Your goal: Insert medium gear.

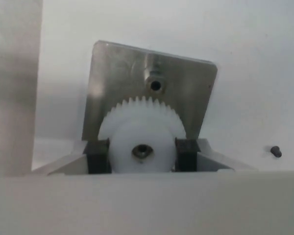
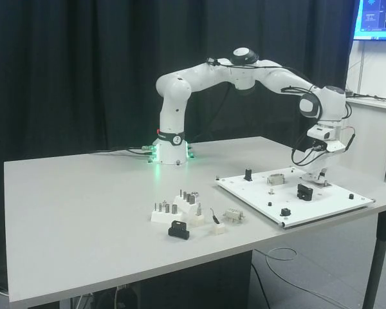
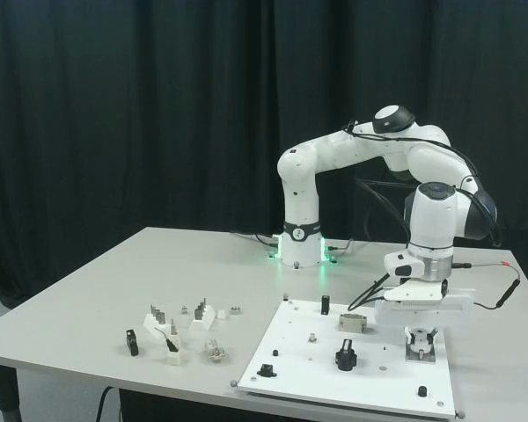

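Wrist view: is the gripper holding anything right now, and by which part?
Yes: the gripper holds the white medium gear, its black fingers clamped on opposite sides of the rim.

gear (image 1: 139,132): white | plate (image 1: 186,93): grey | finger pads (image 1: 97,155): seemingly black

My grey table (image 2: 71,212) carries my green-lit base (image 2: 170,153) at twelve o'clock, a white assembly board (image 2: 321,206) at three o'clock, and toward six o'clock a white fixture block (image 2: 177,207) with upright pegs, a black clip (image 2: 179,229) and a small connector (image 2: 233,216).
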Controlling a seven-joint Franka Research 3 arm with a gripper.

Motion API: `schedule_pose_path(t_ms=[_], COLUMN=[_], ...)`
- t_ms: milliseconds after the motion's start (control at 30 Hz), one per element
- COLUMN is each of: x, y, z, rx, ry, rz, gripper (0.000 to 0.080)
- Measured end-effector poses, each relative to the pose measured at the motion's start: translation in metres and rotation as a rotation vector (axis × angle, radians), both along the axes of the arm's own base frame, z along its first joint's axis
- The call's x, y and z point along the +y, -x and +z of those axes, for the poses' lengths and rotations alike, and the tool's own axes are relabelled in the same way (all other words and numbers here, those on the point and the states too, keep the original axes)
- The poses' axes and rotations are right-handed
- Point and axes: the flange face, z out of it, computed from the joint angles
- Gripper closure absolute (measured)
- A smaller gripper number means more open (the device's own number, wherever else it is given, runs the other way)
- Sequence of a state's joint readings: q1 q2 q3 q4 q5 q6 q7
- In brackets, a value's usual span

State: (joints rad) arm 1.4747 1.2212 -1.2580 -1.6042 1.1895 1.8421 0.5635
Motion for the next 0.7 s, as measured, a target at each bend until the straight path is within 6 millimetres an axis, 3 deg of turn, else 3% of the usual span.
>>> schedule_pose_path(t_ms=[700], x=[-0.0013], y=[-0.0018], z=[-0.0054], rx=[0.01], ry=[-0.011], rz=[-0.056], gripper=[0.0522])
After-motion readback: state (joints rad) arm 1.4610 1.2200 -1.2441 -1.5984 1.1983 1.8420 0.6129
